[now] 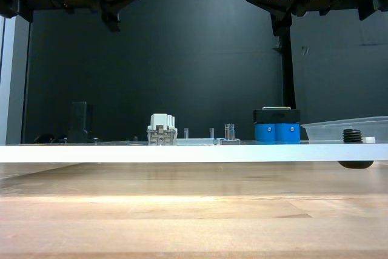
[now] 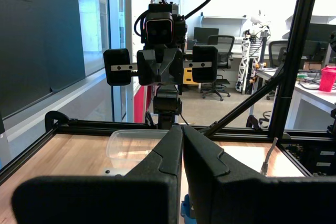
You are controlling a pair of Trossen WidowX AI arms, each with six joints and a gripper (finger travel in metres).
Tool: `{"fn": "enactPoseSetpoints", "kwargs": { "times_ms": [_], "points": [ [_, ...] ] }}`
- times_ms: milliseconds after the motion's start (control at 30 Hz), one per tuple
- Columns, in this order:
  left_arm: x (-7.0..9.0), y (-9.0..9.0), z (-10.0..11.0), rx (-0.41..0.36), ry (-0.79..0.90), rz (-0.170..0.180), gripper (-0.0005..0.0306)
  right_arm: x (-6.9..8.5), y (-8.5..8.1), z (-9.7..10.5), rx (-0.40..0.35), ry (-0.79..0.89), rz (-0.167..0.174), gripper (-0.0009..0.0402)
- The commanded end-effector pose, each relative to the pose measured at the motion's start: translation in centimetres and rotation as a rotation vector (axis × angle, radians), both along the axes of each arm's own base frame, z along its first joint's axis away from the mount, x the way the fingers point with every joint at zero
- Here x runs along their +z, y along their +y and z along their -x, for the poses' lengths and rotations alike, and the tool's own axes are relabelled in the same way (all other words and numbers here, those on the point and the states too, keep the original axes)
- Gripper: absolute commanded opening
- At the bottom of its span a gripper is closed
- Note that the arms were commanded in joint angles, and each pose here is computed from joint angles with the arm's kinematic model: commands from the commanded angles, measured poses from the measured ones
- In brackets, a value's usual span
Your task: Pick the RJ45 connector and install on taskboard
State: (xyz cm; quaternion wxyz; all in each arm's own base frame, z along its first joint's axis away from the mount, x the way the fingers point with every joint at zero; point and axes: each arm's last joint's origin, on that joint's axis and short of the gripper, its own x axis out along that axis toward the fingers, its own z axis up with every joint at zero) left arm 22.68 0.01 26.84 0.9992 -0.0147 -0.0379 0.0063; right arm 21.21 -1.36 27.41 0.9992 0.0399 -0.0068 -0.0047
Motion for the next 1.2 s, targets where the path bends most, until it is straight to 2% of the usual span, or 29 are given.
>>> {"fn": "enactPoseSetpoints", "kwargs": {
  "times_ms": [33,300,467,1200],
  "points": [
    [0.02,0.01,0.0,0.0,-0.001,0.0,0.0,0.02,0.0,0.0,-0.012,-0.001,0.005,0.0],
    [0.01,0.01,-0.01,0.0,0.0,0.0,0.0,0.03,0.07,0.0,-0.007,-0.002,0.011,0.0],
    [0.02,0.01,0.0,0.0,-0.001,0.0,0.0,0.19,0.2,0.06,0.024,-0.015,0.02,0.0],
    [0.01,0.01,0.0,0.0,0.0,0.0,0.0,0.07,0.18,0.05,0.016,-0.002,0.019,0.0]
  ]
}}
